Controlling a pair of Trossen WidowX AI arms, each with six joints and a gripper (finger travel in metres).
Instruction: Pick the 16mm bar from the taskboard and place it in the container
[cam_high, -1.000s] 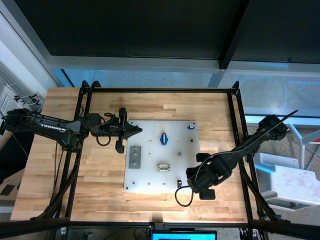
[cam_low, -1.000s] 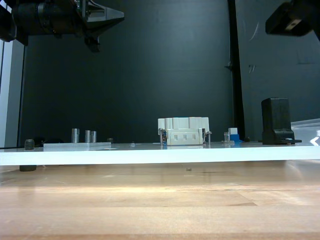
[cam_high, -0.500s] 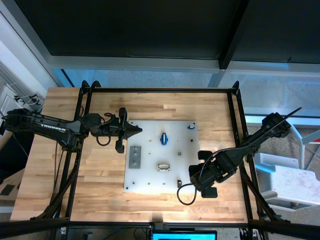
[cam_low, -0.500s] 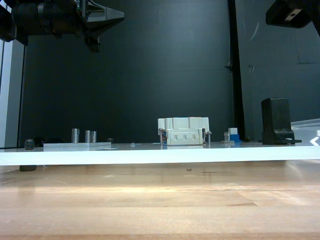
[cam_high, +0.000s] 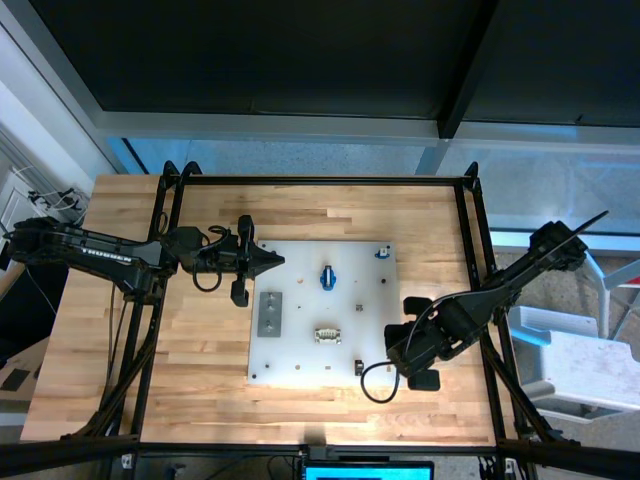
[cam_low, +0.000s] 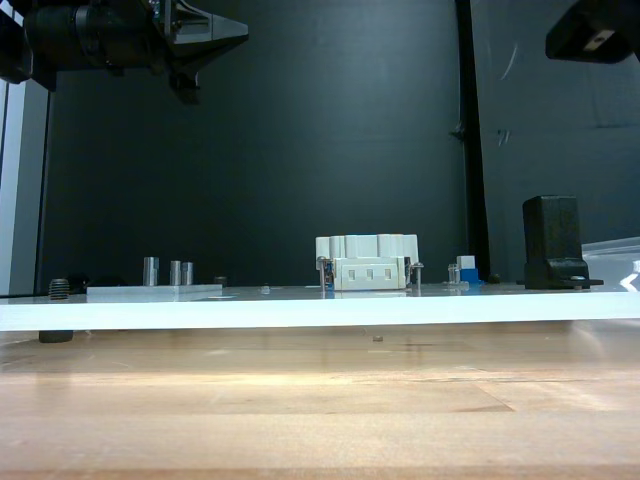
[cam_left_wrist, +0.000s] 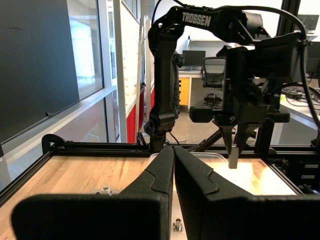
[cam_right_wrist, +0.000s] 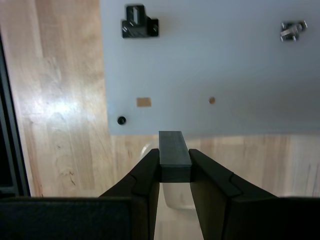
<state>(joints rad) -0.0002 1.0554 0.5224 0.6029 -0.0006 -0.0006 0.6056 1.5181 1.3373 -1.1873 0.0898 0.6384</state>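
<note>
My right gripper (cam_right_wrist: 175, 167) is shut on the 16mm bar (cam_right_wrist: 175, 149), a short dark-grey piece standing between its fingers. It hangs just off the right edge of the white taskboard (cam_right_wrist: 225, 65), above the clear container (cam_right_wrist: 170, 196), whose rounded rim shows below the fingers. From above, the right gripper (cam_high: 410, 350) sits beside the taskboard (cam_high: 300, 340) and covers the container. My left gripper (cam_high: 272, 261) is shut and holds nothing, hovering high over the board's far left corner.
The board carries a grey metal block (cam_high: 270, 312), a blue upright piece (cam_high: 327, 277), a silver connector (cam_high: 326, 335) and a small black blocky piece (cam_high: 359, 366). A black frame rail (cam_high: 478, 260) runs along the table's right side, near the right arm.
My right gripper has moved right, off the board's edge, with the bar in it. The left arm has stayed still.
</note>
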